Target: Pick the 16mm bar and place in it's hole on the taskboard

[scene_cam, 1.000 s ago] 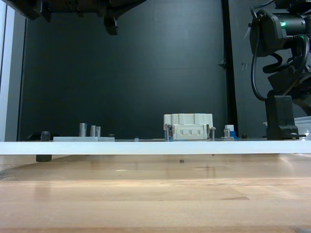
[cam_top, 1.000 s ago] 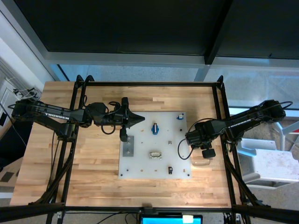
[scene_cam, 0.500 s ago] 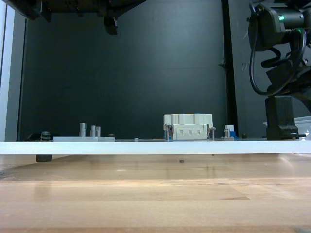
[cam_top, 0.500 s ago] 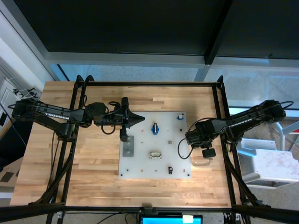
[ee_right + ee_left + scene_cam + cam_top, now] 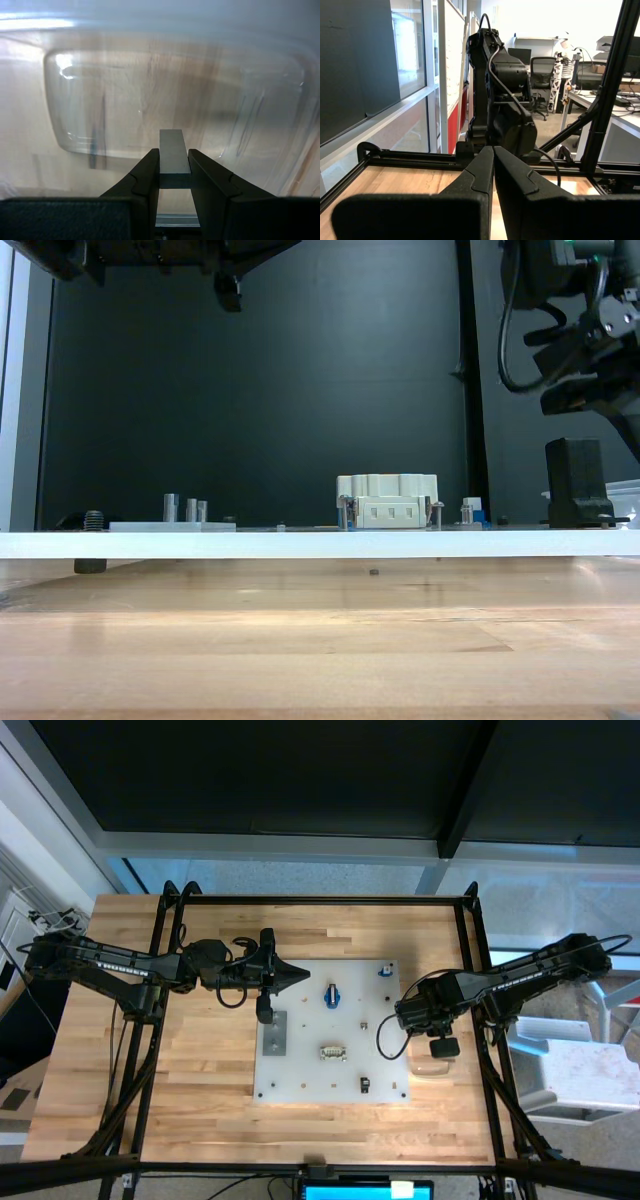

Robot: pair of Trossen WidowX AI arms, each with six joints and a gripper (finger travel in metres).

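1. 16mm bar (image 5: 173, 150): stiff, smooth metal, probably heavy and slippery, clamped flat-sided in the right gripper (image 5: 174, 162) above the clear tray (image 5: 100, 100), high view's centre right
2. Left gripper (image 5: 297, 975), fingers pressed together and empty, hangs above the taskboard (image 5: 300, 1075) top left corner

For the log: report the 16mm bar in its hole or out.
Out: right tool grips the 16mm bar over the clear tray beside the taskboard; left tool, shut, over its far-left corner.

left gripper (image 5: 493, 150) closed, high, right gripper (image 5: 174, 153) down-pointed, clamping 16mm bar (image 5: 172, 144)
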